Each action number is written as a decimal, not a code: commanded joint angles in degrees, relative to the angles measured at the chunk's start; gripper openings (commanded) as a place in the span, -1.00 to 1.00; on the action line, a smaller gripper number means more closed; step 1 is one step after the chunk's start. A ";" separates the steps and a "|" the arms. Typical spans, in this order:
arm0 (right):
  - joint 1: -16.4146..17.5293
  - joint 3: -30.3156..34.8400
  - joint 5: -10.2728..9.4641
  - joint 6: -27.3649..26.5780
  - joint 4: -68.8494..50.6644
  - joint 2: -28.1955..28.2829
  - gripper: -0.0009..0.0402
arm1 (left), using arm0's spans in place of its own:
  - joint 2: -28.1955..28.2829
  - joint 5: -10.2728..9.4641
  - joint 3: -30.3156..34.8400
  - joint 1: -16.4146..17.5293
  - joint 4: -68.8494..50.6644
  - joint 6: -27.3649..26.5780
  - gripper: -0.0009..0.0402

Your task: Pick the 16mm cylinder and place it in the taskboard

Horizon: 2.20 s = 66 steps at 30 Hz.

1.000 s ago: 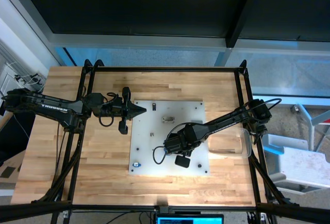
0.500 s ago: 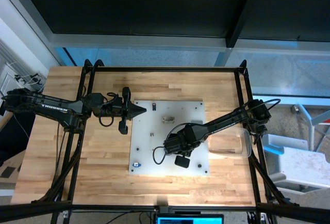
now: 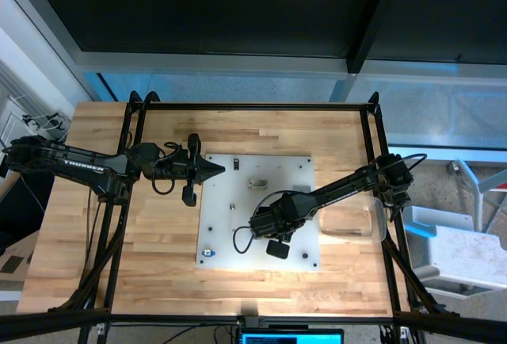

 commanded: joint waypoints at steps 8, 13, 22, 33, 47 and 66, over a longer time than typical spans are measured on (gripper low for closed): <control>0.02 -0.35 0.04 0.02 -0.11 0.13 -0.75 | 0.00 0.00 0.00 0.00 0.02 0.02 -0.96; 0.02 -0.44 0.04 0.04 0.00 0.13 -0.75 | 0.00 0.00 0.00 0.00 0.02 0.02 -0.96; 0.02 -0.44 0.04 0.02 0.04 0.13 -0.69 | 0.00 0.00 0.00 0.02 0.02 0.00 -0.96; 0.04 -0.44 0.04 0.28 0.02 0.04 -0.26 | 0.00 0.00 0.00 0.02 0.02 0.02 -0.96; 0.07 -0.44 0.55 0.24 -0.94 -0.72 -0.10 | 0.00 0.00 0.00 0.00 0.00 0.00 -0.96; 0.39 -0.44 0.52 0.46 -3.52 -5.95 -0.10 | 0.00 0.00 0.00 0.02 0.02 0.00 -0.96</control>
